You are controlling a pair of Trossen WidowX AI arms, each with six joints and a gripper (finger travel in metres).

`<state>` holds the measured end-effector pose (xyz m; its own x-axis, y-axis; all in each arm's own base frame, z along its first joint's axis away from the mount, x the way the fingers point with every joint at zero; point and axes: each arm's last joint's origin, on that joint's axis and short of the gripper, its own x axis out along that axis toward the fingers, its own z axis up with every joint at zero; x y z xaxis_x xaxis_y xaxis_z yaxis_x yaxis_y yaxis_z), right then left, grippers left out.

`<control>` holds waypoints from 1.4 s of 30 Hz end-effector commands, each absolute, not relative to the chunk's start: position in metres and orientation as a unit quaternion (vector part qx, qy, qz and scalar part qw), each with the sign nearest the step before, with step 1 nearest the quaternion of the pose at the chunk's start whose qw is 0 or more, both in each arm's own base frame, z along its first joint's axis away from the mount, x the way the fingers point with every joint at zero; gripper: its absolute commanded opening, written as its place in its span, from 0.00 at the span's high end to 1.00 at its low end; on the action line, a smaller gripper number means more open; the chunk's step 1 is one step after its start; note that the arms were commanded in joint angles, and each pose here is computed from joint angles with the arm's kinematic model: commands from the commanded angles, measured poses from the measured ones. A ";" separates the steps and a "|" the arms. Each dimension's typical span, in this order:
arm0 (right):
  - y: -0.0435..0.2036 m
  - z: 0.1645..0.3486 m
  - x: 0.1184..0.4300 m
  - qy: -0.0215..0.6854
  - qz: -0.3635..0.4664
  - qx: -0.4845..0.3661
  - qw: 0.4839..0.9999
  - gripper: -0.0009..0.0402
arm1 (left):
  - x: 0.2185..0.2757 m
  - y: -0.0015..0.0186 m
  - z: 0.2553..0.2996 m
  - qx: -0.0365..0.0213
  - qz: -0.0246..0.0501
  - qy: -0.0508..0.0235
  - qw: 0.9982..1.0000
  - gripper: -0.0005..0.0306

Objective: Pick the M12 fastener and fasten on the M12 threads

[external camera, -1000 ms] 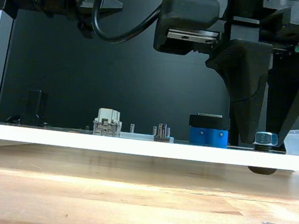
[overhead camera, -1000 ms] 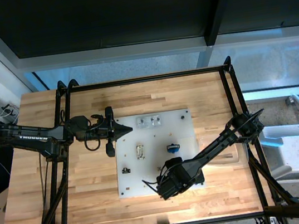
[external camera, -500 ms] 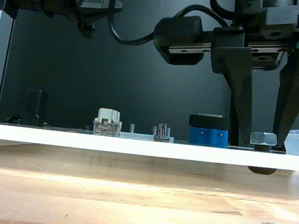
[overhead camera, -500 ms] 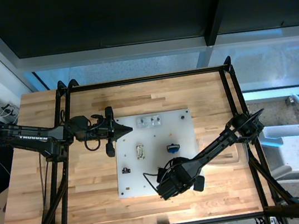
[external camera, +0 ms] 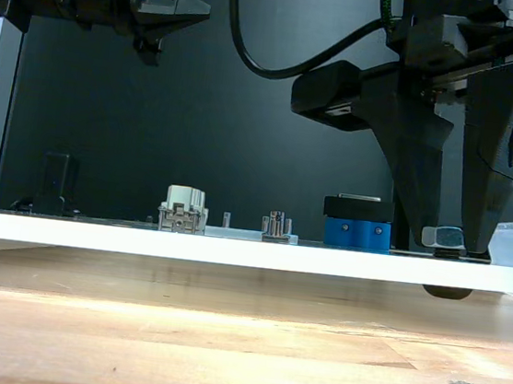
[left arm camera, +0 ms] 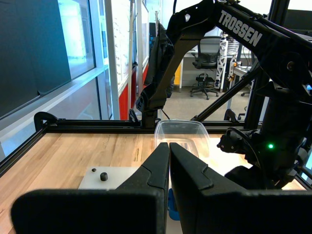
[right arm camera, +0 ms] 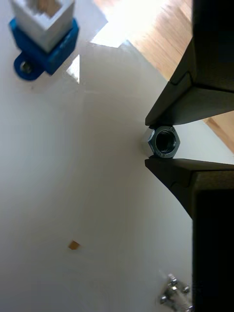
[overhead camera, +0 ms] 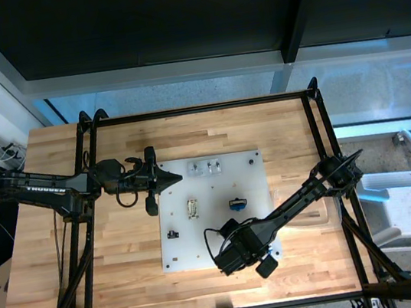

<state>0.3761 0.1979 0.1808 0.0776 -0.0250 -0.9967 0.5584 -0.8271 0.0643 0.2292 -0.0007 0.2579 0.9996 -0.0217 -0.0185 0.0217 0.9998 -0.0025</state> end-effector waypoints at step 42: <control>0.196 0.186 0.374 0.158 -0.659 0.705 0.210 0.92 | 0.2292 -0.0007 0.2580 -0.001 -0.011 0.009 1.000 0.98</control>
<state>0.3741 0.1962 0.1846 0.0806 -0.0519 -0.9954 0.5020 -0.8606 0.0855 0.2292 -0.0007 0.2579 0.9996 -0.0217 -0.0185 0.0217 0.9998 -0.0025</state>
